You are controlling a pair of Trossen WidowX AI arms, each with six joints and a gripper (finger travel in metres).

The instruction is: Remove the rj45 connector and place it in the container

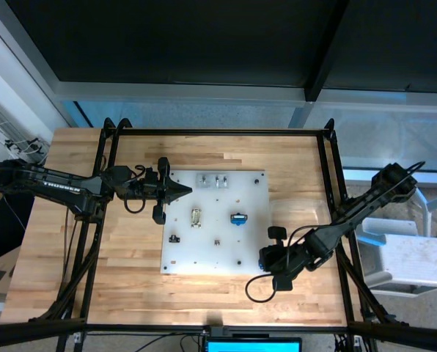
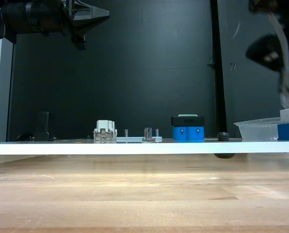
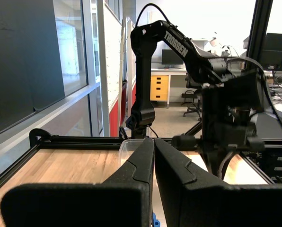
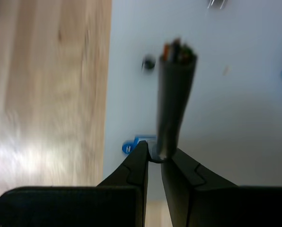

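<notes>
My right gripper (image 4: 154, 155) is shut on the rj45 connector (image 4: 156, 152), a tiny plug with a short grey cable stub (image 4: 174, 94) that ends in coloured wires. In the high view this gripper (image 1: 265, 258) hovers over the near right edge of the white board (image 1: 204, 257). The container (image 1: 300, 209), a clear shallow tray, lies on the wood just right of the board and behind the right gripper; it also shows in the low view (image 2: 258, 129). My left gripper (image 1: 183, 190) is shut and empty, held high over the board's far left corner.
On the board stand a beige-metal connector (image 1: 196, 218), a blue-and-black connector (image 1: 238, 218), silver parts (image 1: 217, 180) at the far edge and small fittings (image 1: 174, 238). Black frame rails (image 1: 328, 183) border the table. Bare wood (image 1: 116, 264) lies left of the board.
</notes>
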